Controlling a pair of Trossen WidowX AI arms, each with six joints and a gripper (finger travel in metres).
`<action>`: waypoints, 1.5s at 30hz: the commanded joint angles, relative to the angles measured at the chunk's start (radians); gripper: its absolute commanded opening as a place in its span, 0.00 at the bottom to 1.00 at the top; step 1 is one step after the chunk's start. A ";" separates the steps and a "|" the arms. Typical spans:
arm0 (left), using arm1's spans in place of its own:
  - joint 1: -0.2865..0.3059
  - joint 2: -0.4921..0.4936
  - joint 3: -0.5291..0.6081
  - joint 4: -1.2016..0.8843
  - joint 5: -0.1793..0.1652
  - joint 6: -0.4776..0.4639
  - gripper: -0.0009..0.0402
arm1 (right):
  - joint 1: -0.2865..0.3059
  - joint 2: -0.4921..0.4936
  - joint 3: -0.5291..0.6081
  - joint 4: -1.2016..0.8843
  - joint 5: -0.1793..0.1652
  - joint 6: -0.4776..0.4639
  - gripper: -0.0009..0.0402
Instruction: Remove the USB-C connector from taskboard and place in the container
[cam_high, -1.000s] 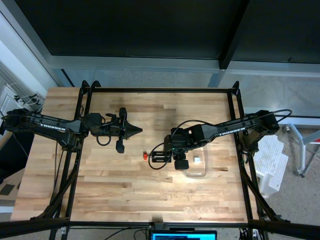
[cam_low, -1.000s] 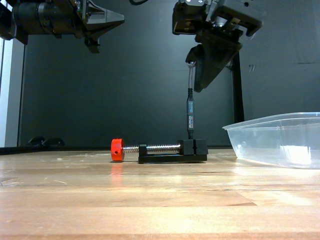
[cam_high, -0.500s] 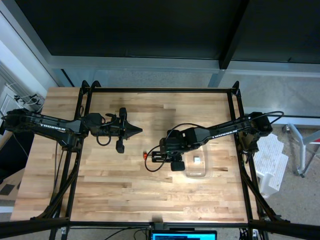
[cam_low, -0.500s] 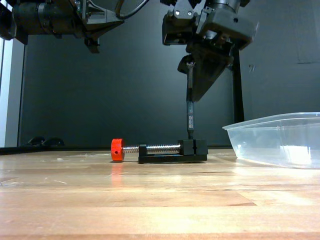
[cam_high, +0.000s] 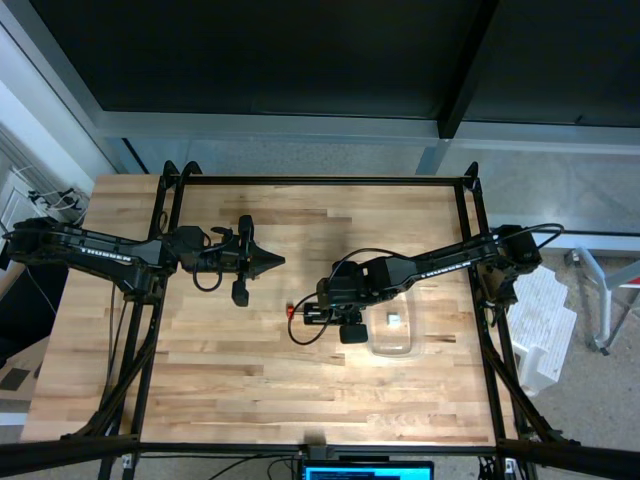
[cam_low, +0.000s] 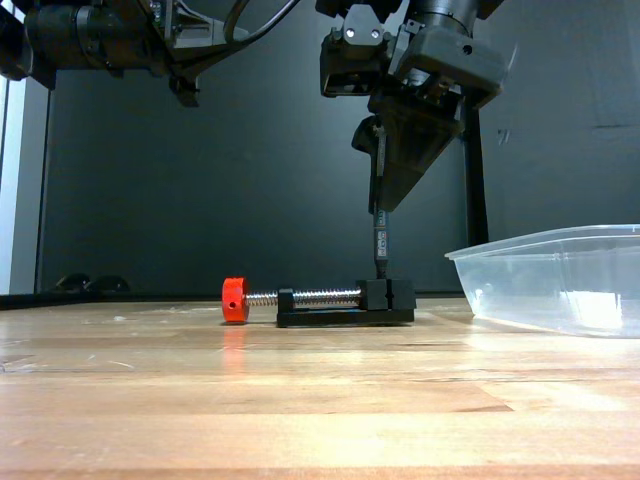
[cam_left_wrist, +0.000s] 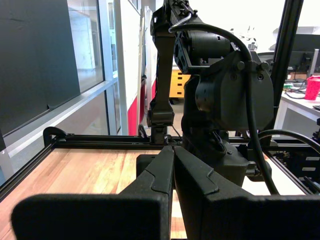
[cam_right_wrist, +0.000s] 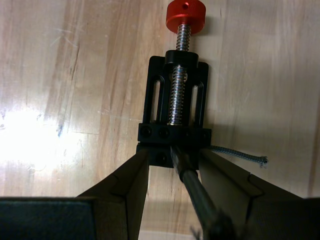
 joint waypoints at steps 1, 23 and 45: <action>0.000 0.000 0.000 0.000 0.000 0.000 0.02 | 0.000 0.008 -0.002 0.003 0.000 0.005 0.34; 0.000 0.000 0.000 0.000 0.000 0.000 0.02 | -0.004 0.008 -0.002 0.010 0.000 0.005 0.03; 0.000 0.000 0.000 0.000 0.000 0.000 0.02 | -0.004 -0.031 -0.002 0.006 0.000 0.006 0.02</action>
